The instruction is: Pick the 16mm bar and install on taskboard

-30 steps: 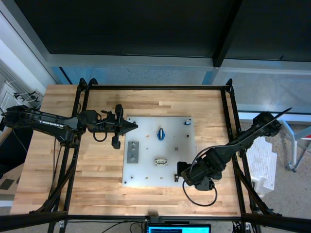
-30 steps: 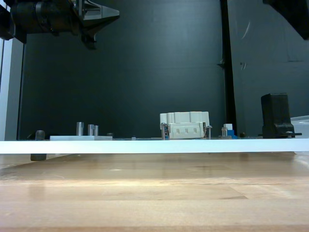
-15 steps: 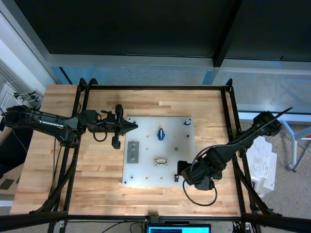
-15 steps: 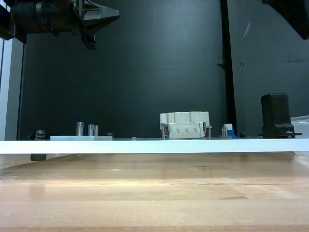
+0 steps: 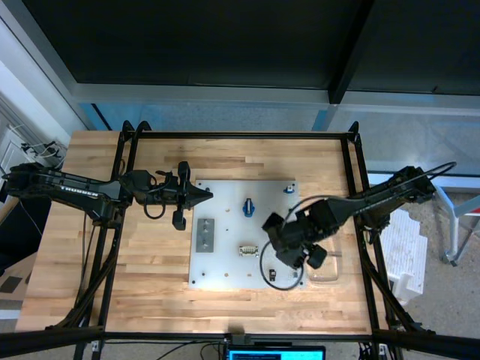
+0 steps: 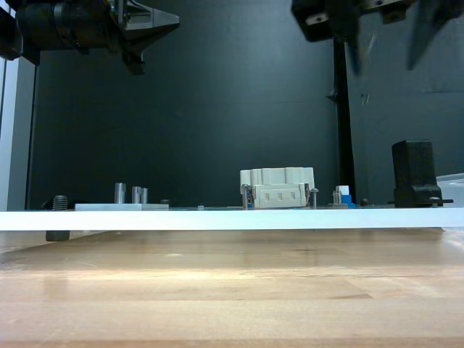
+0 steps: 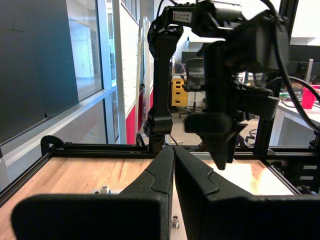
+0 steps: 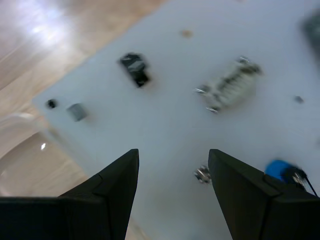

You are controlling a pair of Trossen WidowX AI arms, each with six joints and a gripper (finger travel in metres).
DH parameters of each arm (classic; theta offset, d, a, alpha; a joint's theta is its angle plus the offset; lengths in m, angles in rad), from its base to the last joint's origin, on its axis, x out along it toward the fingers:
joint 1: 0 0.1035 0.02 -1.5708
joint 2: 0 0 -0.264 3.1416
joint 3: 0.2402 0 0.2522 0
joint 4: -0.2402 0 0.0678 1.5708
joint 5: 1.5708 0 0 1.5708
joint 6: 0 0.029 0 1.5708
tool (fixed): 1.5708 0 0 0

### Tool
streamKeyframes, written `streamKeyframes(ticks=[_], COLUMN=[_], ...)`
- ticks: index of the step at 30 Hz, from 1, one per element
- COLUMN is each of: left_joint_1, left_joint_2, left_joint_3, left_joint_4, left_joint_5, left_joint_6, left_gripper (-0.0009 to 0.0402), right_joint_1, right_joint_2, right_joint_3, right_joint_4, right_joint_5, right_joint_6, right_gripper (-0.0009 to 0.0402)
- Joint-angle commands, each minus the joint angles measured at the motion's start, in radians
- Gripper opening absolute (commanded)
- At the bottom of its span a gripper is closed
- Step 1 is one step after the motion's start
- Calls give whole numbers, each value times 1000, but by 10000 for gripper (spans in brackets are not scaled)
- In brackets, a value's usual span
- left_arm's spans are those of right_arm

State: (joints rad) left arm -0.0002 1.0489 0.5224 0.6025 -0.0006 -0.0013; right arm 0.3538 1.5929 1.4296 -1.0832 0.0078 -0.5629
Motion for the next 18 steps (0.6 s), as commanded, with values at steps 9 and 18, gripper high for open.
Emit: streamKeyframes(ticks=[9,18], left_joint_1=[0,0], left_joint_2=[0,0], left_joint_3=[0,0], left_joint_4=[0,0], left_joint_5=[0,0], left_joint_6=[0,0], left_gripper=[0,0], right_joint_1=[-176,-289], right_joint_2=[-56,-114], right_joint_3=[-1,-2], right_joint_4=[152,269], right_joint_5=[1,2], right_joint_6=[227,337], right_gripper=[192,192])
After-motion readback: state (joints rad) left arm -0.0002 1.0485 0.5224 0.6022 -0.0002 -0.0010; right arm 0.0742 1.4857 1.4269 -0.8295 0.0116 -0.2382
